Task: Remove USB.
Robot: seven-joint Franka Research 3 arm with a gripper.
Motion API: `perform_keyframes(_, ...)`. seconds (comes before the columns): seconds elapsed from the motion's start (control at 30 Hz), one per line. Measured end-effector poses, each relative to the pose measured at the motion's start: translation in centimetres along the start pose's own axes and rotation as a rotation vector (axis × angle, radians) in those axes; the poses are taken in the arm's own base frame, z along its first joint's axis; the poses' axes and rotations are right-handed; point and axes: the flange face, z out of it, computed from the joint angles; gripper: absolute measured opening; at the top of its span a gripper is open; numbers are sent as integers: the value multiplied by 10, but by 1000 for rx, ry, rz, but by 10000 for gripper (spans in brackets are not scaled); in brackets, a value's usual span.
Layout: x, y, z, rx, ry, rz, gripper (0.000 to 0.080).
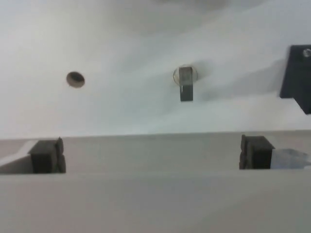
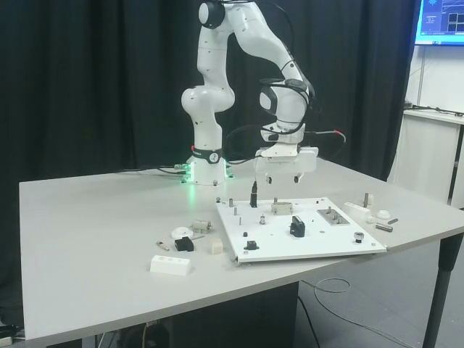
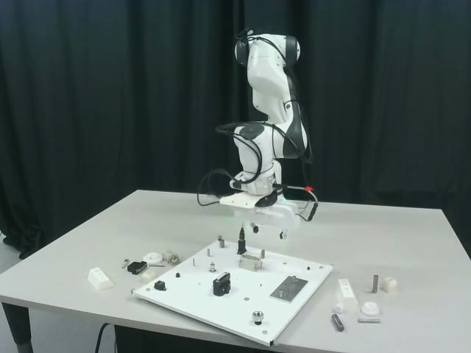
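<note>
The USB plug (image 2: 254, 196) (image 3: 241, 246) is a small black upright piece standing near the far edge of the white board (image 2: 312, 246) (image 3: 243, 298). My gripper (image 2: 283, 177) (image 3: 268, 230) (image 1: 151, 154) hangs above the board's far edge, a little to the side of the plug and higher than it. It is open, with its black fingertips (image 1: 47, 156) wide apart and nothing between them. Under it the wrist view shows the white board with a hole (image 1: 75, 79) and a short metal peg (image 1: 185, 88). I cannot tell whether the black part (image 1: 297, 77) at the picture's edge is the plug.
The board also carries a grey block (image 2: 281, 208), a black block (image 2: 296, 226), a metal plate (image 2: 332, 216) and a round knob (image 2: 358, 237). Loose on the grey table lie a white block (image 2: 172, 265), a black piece (image 2: 183, 244) and white parts (image 2: 360, 210).
</note>
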Motion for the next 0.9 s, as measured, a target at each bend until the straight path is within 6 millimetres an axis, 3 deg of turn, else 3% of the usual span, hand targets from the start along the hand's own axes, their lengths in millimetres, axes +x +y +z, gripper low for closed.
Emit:
perform_keyframes(0.43,2,4,-37,9,7,-9,800)
perform_keyframes(0.9,2,8,-58,33,25,-28,800)
